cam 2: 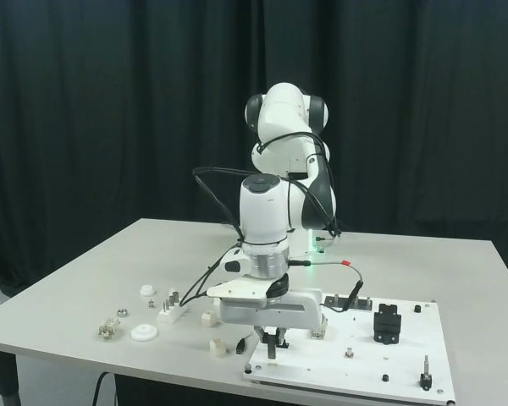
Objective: Insert square peg 4.
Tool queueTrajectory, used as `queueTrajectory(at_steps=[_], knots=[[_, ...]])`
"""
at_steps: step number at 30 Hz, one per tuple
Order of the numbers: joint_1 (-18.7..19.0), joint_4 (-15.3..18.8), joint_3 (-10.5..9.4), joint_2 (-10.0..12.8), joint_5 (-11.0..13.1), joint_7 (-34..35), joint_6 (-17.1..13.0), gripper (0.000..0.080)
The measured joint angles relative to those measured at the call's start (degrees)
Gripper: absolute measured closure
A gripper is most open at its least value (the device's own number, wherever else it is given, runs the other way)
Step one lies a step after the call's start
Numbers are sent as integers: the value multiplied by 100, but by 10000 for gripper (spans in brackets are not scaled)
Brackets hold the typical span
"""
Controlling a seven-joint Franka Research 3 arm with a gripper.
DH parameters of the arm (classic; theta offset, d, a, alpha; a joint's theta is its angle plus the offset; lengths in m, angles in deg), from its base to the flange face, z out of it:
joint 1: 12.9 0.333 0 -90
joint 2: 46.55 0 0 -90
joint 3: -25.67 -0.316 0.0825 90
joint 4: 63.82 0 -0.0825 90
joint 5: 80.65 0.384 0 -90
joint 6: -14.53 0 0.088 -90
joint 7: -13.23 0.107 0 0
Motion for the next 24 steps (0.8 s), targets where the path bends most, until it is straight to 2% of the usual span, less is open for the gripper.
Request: queueTrajectory(at_steps=[24], knots=[[33,-31,6,124,0,-21,-101,650]])
